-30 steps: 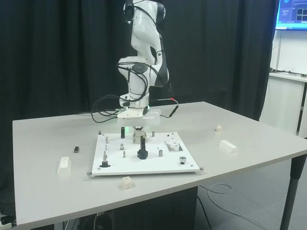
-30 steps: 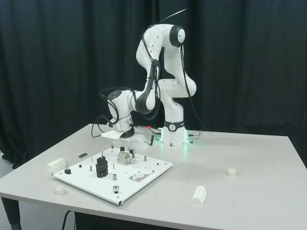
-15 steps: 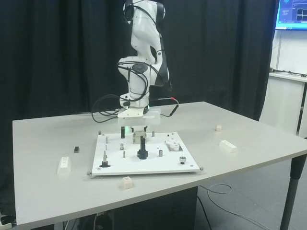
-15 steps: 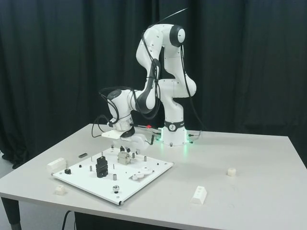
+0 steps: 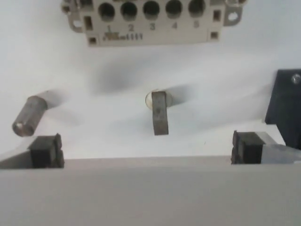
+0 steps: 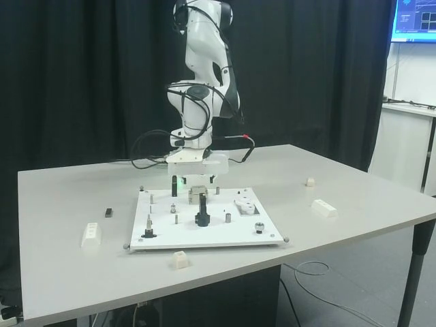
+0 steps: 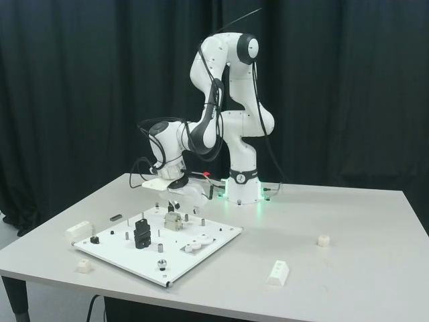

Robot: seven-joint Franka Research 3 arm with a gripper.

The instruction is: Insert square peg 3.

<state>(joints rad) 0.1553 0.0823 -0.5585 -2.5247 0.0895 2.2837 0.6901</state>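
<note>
White arm reaching over the far edge of the white board [image 6: 204, 235], which is lying on the grey table [image 6: 61, 272]. The gripper [image 5: 146, 148] is hovering above the board with its fingers [image 5: 45, 150] spread wide, holding nothing. The square peg [image 5: 159, 113] is standing in its hole in the board, midway between the two fingertips and below them, touching neither. A round grey pin [image 5: 29, 115] is standing just beside it, and a numbered connector block [image 5: 151, 21] with five round holes is sitting beyond the peg. A black part [image 5: 284, 108] is showing at the board's edge
</note>
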